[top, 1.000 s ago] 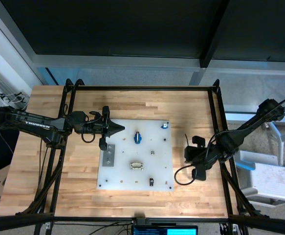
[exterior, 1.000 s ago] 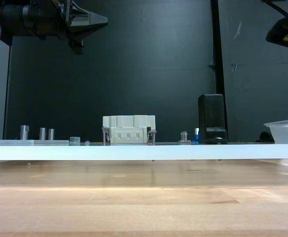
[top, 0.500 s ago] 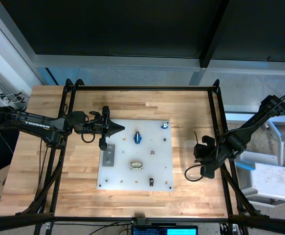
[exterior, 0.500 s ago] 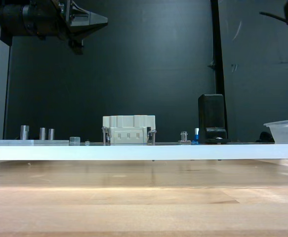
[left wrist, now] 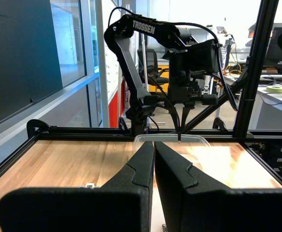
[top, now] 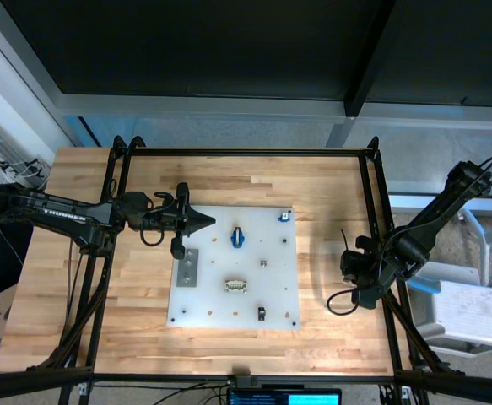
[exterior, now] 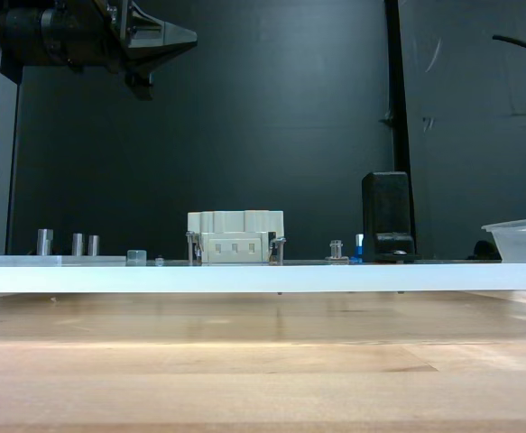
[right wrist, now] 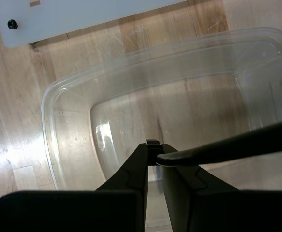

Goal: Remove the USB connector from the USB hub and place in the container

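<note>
Rightward from a second ago, my right gripper (right wrist: 153, 151) jaws pinch the one USB connector (right wrist: 213, 150) above the one container (right wrist: 68, 121); my left gripper (top: 203, 221) hangs over the white board's (top: 220, 312) far-left edge, jaws pressed together.

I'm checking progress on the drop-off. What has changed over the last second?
The right tool, shut on the USB connector, has carried it rightward, farther from the white board. It now hangs over the container with the cable loop dangling. Nothing was let go. The left tool stayed parked, shut, above the board's far left corner, and the board's parts are unmoved.
</note>
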